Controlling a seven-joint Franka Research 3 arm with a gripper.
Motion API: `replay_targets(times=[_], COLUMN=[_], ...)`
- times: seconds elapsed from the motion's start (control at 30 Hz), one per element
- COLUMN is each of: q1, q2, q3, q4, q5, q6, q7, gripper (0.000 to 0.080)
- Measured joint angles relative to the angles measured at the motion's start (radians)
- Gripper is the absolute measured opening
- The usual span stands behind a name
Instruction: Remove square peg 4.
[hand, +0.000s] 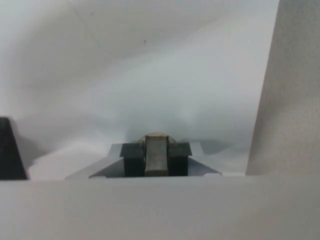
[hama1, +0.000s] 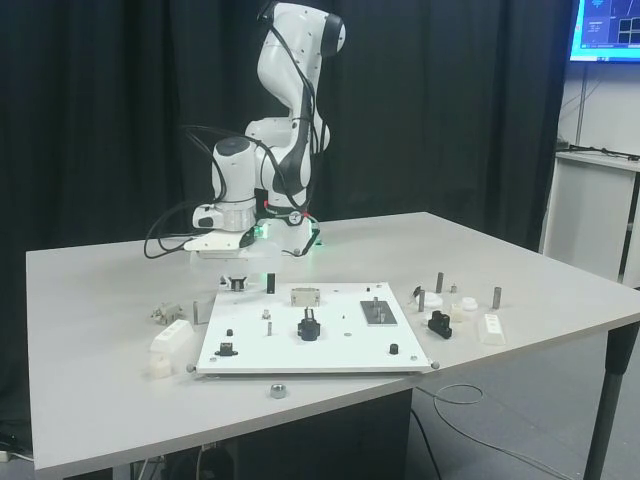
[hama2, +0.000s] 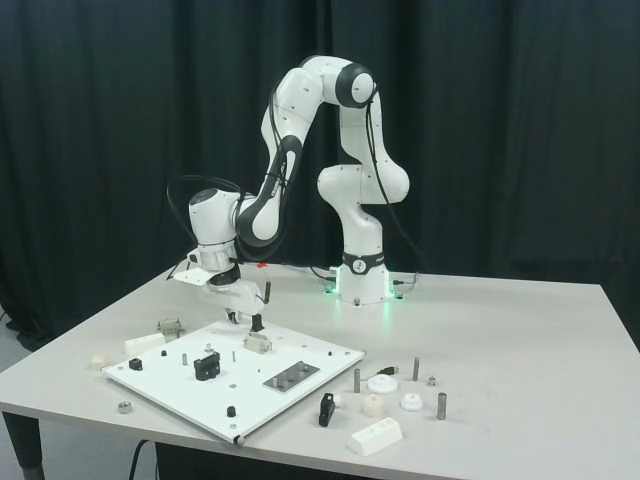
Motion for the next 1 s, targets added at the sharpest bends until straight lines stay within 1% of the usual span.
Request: replay_targets(times=[0.33,1.0], q1=[0.000,0.000], q2=[-0.005,-0.031], q3=[-0.002,-0.018], q4=[0.001,0.003], q5=[0.000,-0.003], q6=[-0.006,-0.034], q7=[0.034,0.035], gripper=[0.0097,0.0097])
